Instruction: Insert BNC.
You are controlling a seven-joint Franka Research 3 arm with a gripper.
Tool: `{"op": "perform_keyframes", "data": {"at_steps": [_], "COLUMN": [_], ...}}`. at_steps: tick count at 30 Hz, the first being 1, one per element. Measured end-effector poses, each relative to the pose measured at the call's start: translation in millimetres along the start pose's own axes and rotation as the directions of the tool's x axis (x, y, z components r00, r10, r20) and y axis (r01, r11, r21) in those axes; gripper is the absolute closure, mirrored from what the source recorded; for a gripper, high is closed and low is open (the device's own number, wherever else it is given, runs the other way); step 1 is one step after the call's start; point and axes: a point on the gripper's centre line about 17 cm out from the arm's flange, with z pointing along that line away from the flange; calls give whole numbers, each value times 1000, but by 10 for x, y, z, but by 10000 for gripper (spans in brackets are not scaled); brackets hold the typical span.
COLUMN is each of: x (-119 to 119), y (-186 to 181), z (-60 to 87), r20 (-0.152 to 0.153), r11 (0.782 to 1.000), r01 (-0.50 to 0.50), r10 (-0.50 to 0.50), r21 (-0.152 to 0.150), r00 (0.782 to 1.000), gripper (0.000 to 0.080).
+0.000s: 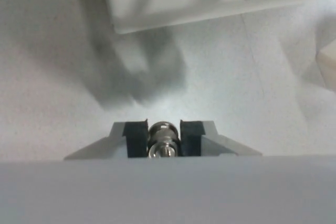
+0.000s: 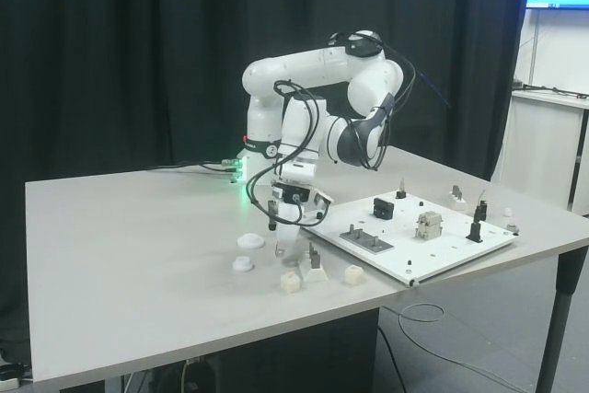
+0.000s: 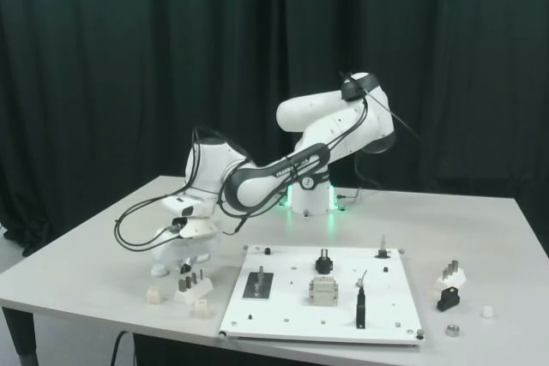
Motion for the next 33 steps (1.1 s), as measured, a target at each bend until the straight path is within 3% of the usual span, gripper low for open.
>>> {"op": "perform_keyframes", "data": {"at_steps": [14,33], "x": [50,426], "y": [47,108], "z": [-89,-436], "r20": [-2,-75], "r11": [1000,998], "r01": [13,62], "r10": [-13,-61], "r21": [-6,24], "r00": [1000,995], "gripper": [678,678]}}
